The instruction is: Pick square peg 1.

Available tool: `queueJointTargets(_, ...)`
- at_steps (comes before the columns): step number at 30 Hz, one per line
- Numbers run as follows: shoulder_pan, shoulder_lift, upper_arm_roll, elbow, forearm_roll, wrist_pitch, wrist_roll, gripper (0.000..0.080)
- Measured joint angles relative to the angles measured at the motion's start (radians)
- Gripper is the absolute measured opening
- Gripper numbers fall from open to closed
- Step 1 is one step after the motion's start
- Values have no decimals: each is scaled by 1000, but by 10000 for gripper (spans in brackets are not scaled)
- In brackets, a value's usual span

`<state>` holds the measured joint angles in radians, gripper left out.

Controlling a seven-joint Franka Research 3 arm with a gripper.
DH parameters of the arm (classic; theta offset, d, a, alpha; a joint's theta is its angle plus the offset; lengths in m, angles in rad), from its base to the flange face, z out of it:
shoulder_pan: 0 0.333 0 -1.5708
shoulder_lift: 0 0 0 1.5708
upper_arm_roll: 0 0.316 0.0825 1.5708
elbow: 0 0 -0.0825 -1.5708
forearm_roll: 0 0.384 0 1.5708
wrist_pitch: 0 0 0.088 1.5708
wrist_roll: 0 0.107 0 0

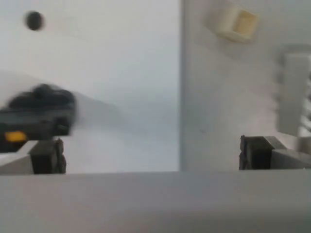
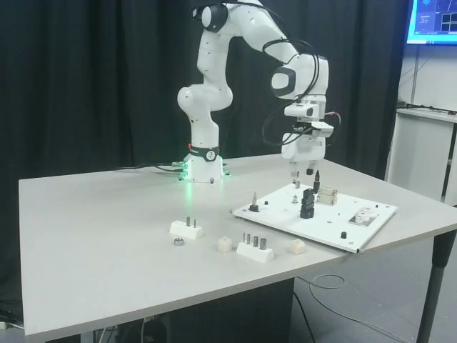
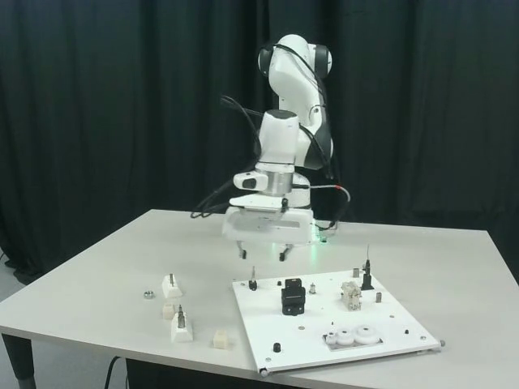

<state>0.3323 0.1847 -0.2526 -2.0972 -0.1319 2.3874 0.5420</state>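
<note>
Hovering over the board (image 3: 389, 344) rear edge, gripper (image 3: 262, 253) wide and empty. Pegs sit on the table (image 2: 93, 229); swing across, centre, descend straight.

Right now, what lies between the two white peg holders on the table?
One small white block lies there, shown in the first room view.

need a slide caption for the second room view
White robot arm holds its open gripper above the white board of parts on the grey table.
</note>
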Motion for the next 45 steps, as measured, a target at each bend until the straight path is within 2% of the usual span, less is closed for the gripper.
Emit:
queueJointTargets(12,-103,1,0,30,-14,-40,-147,800)
queueJointTargets(35,-291,12,-7,46,-13,-38,-368,800)
queueJointTargets(45,-351,33,-9,48,3,-38,-537,800)
